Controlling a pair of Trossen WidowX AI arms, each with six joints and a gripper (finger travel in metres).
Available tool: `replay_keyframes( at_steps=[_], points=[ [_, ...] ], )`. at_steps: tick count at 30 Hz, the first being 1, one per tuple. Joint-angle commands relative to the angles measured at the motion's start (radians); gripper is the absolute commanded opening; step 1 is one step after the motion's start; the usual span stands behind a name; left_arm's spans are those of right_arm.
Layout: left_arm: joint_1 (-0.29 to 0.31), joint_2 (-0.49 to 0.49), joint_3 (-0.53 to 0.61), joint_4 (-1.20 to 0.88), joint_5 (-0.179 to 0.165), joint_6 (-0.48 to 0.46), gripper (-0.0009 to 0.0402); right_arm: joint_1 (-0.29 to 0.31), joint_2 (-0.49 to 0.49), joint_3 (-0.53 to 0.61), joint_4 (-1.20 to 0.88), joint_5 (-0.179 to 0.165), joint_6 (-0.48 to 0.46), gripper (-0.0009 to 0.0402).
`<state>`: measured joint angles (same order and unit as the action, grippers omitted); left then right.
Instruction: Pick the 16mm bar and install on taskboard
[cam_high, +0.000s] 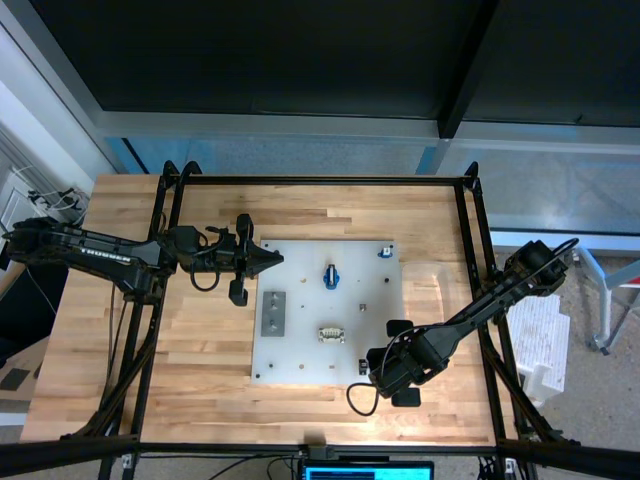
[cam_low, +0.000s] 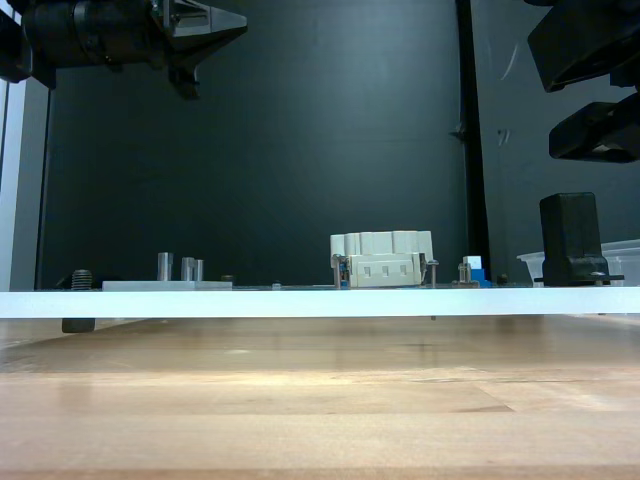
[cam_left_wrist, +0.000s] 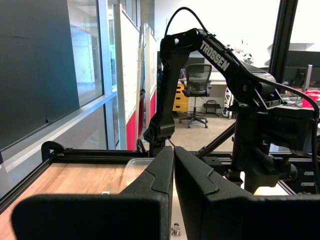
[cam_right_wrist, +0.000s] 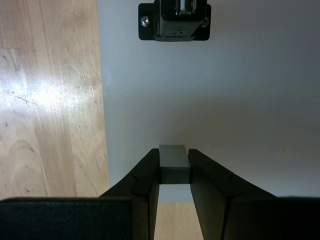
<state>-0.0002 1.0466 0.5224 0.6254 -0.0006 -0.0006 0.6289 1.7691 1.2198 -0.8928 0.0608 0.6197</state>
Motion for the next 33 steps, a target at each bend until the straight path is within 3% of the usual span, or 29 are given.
replay_keyframes(
  at_steps=[1,7,21,33],
  points=[
    [0.0,0.0,0.0,0.0,0.0,0.0,0.0,0.0,0.0,0.0,-0.005,-0.002,0.0,0.0016],
    [0.0,0.0,0.0,0.0,0.0,0.0,0.0,0.0,0.0,0.0,-0.004,-0.002,0.0,0.0064],
    [0.0,0.0,0.0,0.0,0.0,0.0,0.0,0.0,-0.002,0.021,-0.014,-0.006,0.002,0.0221],
    [0.0,0.0,0.0,0.0,0.0,0.0,0.0,0.0,-0.076,0.052,-0.108,-0.009,0.001,0.027]
  ],
)
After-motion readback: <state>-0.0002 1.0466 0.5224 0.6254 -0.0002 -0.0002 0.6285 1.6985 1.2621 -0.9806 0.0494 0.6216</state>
